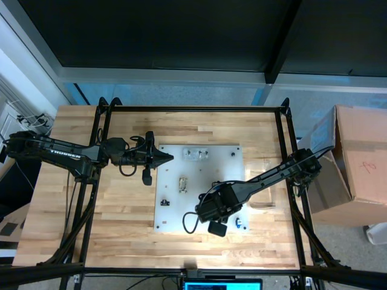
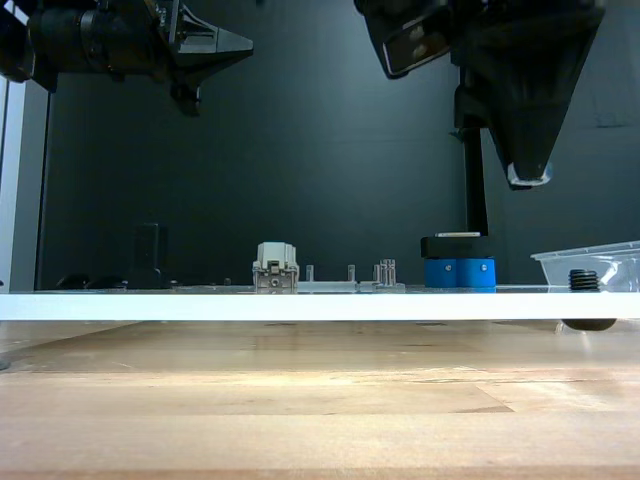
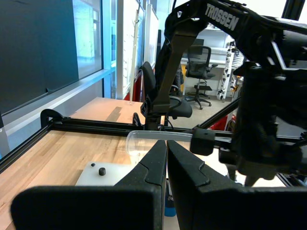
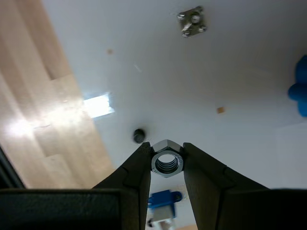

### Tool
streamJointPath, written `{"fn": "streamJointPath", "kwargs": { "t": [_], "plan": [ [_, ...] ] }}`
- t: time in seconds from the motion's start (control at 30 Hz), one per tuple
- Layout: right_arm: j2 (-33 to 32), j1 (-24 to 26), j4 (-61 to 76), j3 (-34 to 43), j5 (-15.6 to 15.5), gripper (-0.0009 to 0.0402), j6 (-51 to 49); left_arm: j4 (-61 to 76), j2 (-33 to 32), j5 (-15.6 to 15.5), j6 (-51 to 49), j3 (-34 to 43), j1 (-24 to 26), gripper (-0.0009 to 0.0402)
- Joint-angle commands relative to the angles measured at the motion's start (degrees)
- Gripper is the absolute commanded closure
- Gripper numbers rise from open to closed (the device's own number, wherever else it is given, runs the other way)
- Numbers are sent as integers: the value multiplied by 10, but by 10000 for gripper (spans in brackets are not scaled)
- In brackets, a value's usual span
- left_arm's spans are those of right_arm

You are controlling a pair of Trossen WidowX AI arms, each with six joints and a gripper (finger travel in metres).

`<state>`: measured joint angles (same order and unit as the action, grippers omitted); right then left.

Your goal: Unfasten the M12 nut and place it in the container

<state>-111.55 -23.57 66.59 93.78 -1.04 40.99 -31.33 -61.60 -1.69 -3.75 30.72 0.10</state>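
M12 nut (image 4: 167,164) is clamped in the right gripper (image 4: 167,147) high above the white board (image 1: 208,172), with the clear container (image 2: 600,262) just off the board's right edge, the left gripper (image 1: 166,157) pinched together over its far left edge, and the little ribbed stud (image 2: 584,280) standing bare.

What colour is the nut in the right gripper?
Silver, best in right wrist view: nut held by right gripper above board; left gripper hovers at board's left.
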Motion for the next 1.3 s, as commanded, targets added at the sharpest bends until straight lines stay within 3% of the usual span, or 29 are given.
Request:
{"fn": "streamJointPath", "kwargs": {
  "t": [0.03, 0.87, 1.07, 1.3],
  "plan": [
    [28, 4, -5, -30, 0, 377, -16, 0, 0, 0, 0, 0, 0, 393],
    [411, 80, -34, -388, 0, 377, -175, 0, 0, 0, 0, 0, 0, 393],
    [465, 82, -13, -428, 0, 377, -176, 0, 0, 0, 0, 0, 0, 393],
    [471, 83, -33, -480, 0, 377, -175, 0, 0, 0, 0, 0, 0, 393]
  ]
}}
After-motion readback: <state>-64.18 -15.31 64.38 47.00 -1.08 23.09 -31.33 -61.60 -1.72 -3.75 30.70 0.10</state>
